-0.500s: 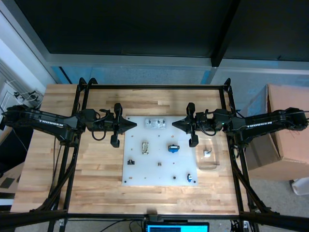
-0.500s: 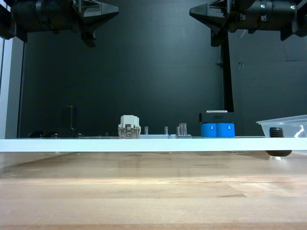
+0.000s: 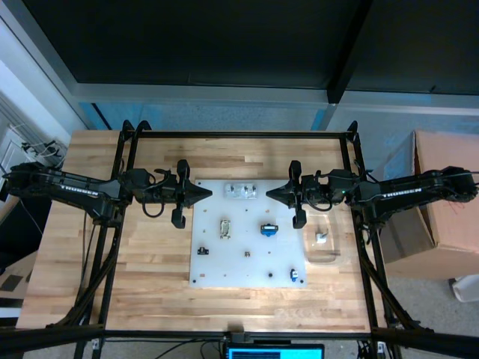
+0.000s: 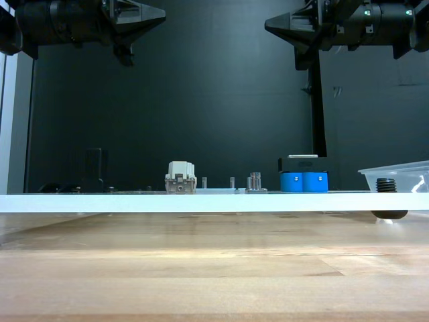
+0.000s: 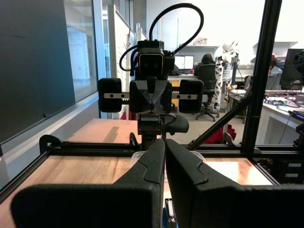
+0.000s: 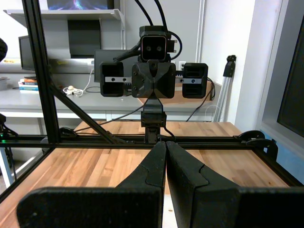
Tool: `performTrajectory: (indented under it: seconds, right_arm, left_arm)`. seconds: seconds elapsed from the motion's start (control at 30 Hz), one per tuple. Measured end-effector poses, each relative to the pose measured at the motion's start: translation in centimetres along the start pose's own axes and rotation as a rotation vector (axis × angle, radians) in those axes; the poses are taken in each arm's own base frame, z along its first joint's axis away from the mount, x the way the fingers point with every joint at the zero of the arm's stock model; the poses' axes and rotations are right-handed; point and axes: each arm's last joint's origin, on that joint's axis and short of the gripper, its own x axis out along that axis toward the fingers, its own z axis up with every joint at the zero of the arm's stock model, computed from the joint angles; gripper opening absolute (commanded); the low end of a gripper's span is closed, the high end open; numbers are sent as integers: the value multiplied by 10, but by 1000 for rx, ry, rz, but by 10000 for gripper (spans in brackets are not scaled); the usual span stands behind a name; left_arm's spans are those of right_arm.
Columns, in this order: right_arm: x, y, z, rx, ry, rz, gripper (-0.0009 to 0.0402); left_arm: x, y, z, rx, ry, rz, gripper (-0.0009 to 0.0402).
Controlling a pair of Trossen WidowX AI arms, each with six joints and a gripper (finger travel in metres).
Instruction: Pick the RJ45 connector and install on the taskboard
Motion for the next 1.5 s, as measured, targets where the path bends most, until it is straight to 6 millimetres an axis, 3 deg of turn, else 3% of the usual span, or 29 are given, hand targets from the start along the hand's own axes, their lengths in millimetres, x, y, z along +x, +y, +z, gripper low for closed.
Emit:
performTrajectory:
  seconds: [0.17,0.33,0.67,0.97,1.1,1.5]
  right_arm:
    - [2,3,3,56,190,34,0]
    - [0,15,18,53,466,94,0]
    - [-30,36,50,40,879,155,0]
    - [-57,48,59,-7,1104,107,8]
    - [-64,48,57,-24,1173,96,41]
    - [-60,51,35,-50,1294,80,202]
  left_arm:
    - [0,0,0,0,0,0,1]
    - [0,0,0,0,0,0,1]
    - [0,0,0,0,0,0,1]
    - [0,0,0,0,0,0,1]
    - [0,0,0,0,0,0,1]
    - [0,0,0,0,0,0,1]
